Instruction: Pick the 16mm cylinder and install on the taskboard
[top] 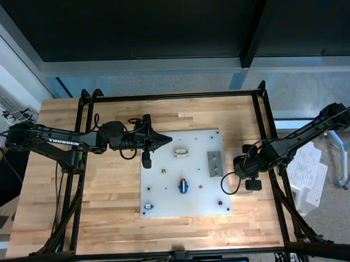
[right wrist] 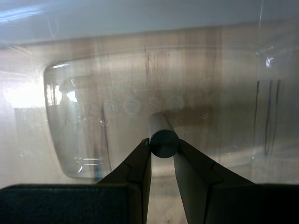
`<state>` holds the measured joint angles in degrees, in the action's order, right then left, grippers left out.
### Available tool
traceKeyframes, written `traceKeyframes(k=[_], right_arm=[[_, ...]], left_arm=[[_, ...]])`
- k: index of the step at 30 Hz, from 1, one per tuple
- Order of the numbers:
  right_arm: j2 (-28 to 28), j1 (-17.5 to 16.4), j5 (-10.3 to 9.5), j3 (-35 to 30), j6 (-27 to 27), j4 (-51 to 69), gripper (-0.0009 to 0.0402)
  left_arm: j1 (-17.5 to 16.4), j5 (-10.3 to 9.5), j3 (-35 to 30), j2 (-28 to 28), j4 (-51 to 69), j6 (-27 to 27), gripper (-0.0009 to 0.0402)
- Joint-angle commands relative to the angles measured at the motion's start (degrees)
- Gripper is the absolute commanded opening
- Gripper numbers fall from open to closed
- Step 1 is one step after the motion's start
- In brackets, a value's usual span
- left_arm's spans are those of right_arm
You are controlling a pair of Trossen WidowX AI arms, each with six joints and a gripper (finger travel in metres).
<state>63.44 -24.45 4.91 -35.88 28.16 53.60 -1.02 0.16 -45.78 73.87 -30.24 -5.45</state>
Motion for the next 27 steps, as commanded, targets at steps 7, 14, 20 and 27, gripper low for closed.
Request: traceKeyframes(k=[7, 14, 20, 27], right_arm=[[0.0, -0.09, 0.02, -4.68, -0.09, 4.72, 0.0], [-0.02, -0.07, 0.04, -11.39, -0.28, 9.79, 0.0], [-0.02, -0.07, 0.13, -15.82, -0.59, 10.69, 0.0], [-0.02, -0.09, 0.63, -17.16, -0.55, 11.85, 0.0]], left_arm=[[0.0, 0.0, -0.02, 0.0, 0.0, 0.02, 0.0], [0.0, 0.0, -0.02, 0.0, 0.0, 0.02, 0.0], [0.0, 0.0, -0.02, 0.0, 0.0, 0.02, 0.0], [0.0, 0.0, -0.02, 0.0, 0.0, 0.02, 0.0]])
